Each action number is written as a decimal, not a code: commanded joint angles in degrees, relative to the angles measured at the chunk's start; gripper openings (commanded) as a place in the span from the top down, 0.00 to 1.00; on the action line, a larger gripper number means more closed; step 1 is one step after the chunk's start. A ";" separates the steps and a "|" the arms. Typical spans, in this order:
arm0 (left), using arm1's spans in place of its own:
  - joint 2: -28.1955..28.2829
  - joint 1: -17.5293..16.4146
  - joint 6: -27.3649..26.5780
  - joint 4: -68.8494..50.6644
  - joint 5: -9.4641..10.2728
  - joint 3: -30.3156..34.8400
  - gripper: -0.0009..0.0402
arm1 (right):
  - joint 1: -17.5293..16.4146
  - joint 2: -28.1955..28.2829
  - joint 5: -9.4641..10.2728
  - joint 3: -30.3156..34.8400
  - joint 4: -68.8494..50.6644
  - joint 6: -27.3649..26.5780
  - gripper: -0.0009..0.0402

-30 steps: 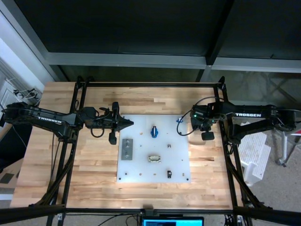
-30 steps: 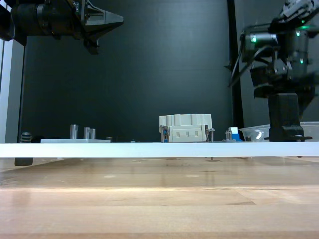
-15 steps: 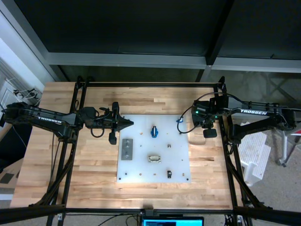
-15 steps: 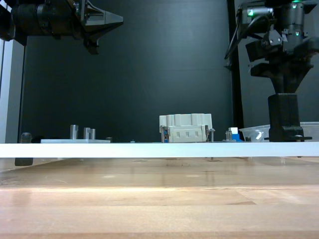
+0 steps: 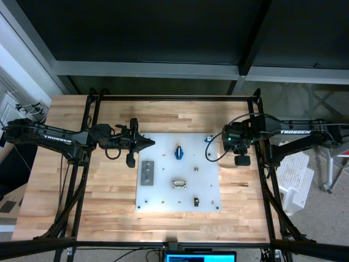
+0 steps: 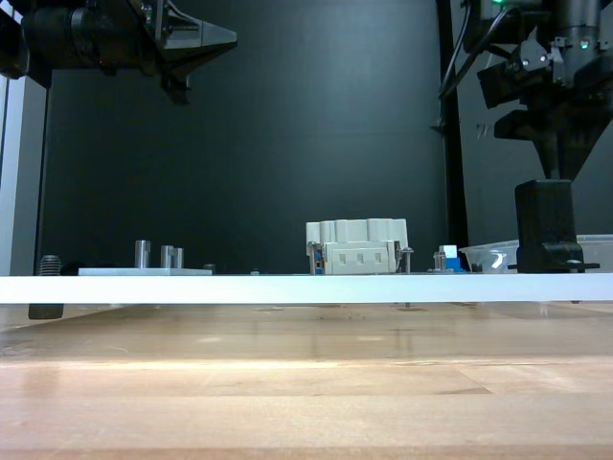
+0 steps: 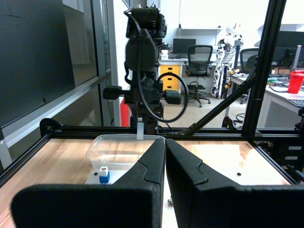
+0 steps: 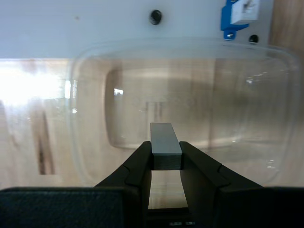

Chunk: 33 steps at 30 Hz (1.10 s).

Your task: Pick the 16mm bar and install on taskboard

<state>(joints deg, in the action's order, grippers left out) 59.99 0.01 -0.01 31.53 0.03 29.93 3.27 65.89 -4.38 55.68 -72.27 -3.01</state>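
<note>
right hand clenched on the bar, above a clear tray just off the taskboard's right edge. left hand closed, over the taskboard's left edge.

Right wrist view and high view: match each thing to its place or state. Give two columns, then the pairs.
1 16mm bar
2 left tool
3 clear tray
4 blue knob

a shut, empty, over the taskboard's far left corner
b on the taskboard
c under the right tool, beside the taskboard
d clamped in the right tool

Pairs: 1-d, 2-a, 3-c, 4-b
</note>
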 commanded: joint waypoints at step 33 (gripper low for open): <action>0.02 0.00 0.00 0.00 0.00 0.02 0.98 | -28.13 20.55 -0.15 15.26 2.23 29.83 0.98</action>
<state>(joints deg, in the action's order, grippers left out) 59.99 0.01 -0.03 31.53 0.03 29.95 -24.12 85.67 -4.47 70.54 -70.41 25.91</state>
